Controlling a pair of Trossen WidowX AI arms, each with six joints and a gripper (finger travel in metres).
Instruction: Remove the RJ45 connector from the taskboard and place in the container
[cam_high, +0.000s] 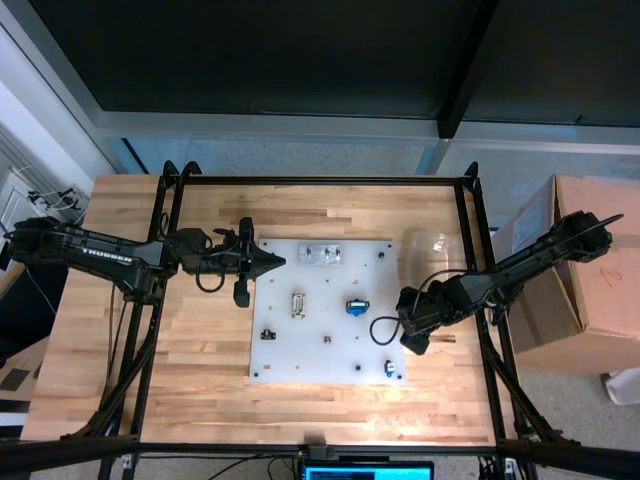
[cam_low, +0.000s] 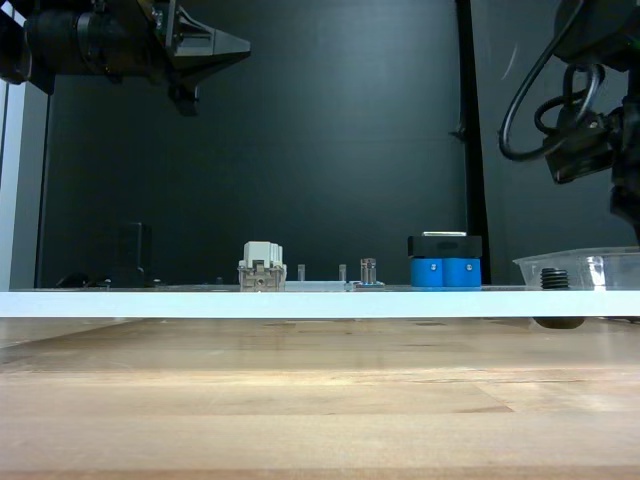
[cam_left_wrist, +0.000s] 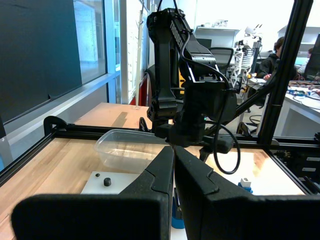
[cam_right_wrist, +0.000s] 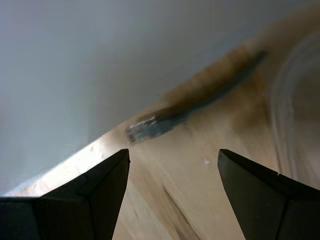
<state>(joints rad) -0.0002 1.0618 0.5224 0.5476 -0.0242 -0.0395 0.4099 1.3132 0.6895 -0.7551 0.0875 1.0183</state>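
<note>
Over the near right of the wooden worktop (cam_high: 440, 400), just off the right edge of the white taskboard (cam_high: 300, 350), the right gripper (cam_right_wrist: 172, 152) pointed down with its jaws spread wide and nothing between them. Below it lay a small pale piece that I took for the RJ45 connector (cam_right_wrist: 147, 127). It rested free on the wood just beside the board's edge, clear of any seat, though it was too blurred to be sure of. Farther back, the left gripper (cam_high: 278, 262) hung high over the board's left edge, its jaws closed together on nothing. Beyond the right gripper stood the clear plastic container (cam_high: 425, 240). The step in hand looked like the pick-up. The next move would call for lowering squarely over the piece, closing across its narrow body, then carrying it away to the container.
</note>
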